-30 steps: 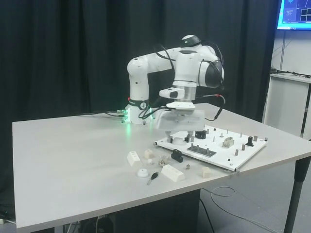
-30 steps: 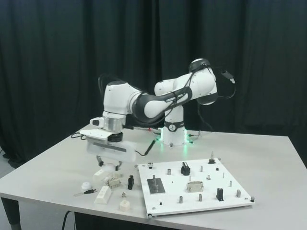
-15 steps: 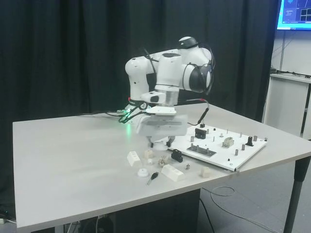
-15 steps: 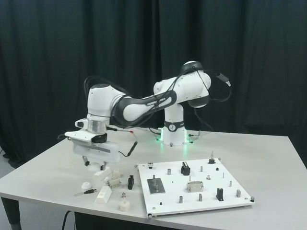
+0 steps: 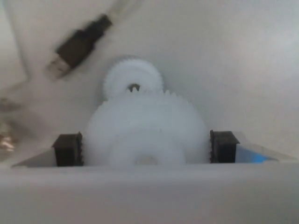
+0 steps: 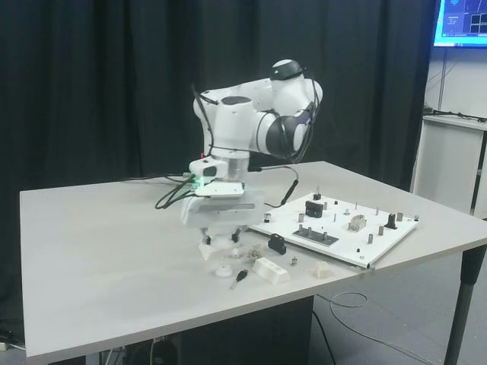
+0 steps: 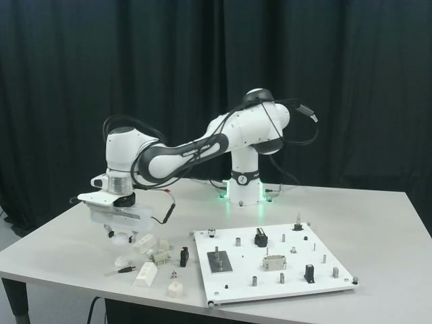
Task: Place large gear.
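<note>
In the wrist view the large white gear (image 5: 147,135) sits between two black finger pads (image 5: 68,149), so my gripper (image 5: 146,148) is shut on it. Directly below it on the grey table lies a smaller white gear (image 5: 133,79) with a centre hole. In the room views my gripper (image 6: 221,242) (image 7: 120,235) hangs just above that small gear (image 6: 223,270) (image 7: 122,260), off to the side of the white assembly board (image 6: 380,239) (image 7: 283,287). The board carries several pegs and black parts.
A black plug on a thin lead (image 5: 77,46) (image 6: 239,278) (image 7: 121,271) lies beside the small gear. White blocks (image 6: 271,271) (image 7: 146,275) and several other small parts are scattered between gripper and board. The table's front edge is close to these parts.
The arm has swung away from the board's near corner, out over the loose parts, carrying the large gear with it.
</note>
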